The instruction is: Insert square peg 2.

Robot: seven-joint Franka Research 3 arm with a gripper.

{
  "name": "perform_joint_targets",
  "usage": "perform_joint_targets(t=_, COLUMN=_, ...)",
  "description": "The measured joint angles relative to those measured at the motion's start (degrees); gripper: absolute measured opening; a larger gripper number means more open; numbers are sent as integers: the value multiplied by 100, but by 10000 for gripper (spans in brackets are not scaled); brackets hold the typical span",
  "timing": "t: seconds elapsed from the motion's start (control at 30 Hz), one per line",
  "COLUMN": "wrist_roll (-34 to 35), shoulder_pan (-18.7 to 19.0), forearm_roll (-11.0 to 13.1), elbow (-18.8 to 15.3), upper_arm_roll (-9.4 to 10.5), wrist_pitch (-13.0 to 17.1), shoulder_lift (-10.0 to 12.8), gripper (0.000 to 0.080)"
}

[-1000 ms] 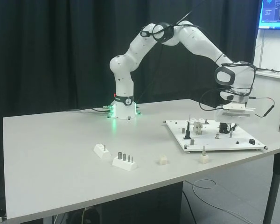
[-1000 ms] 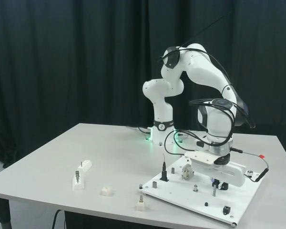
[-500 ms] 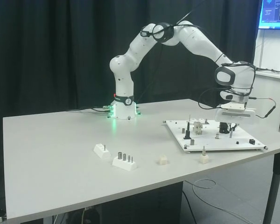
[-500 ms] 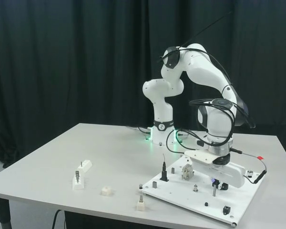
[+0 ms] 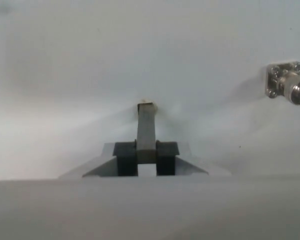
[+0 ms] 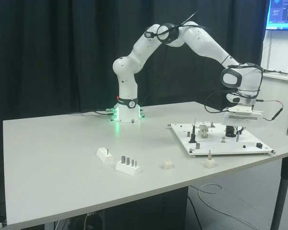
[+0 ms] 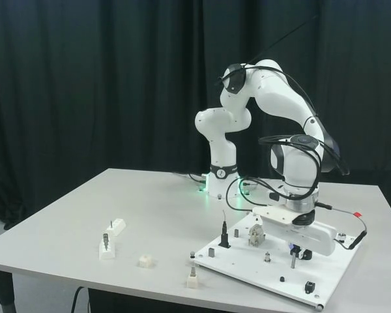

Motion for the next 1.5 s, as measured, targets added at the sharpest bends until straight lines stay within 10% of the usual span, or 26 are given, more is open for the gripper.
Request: perform_joint_targets(t=1.5, wrist_roll=-328, shoulder_pan=-6, forearm_roll=1, elbow=-46, upper_arm_roll=5, wrist_pitch=84, shoulder_lift=16, gripper=75)
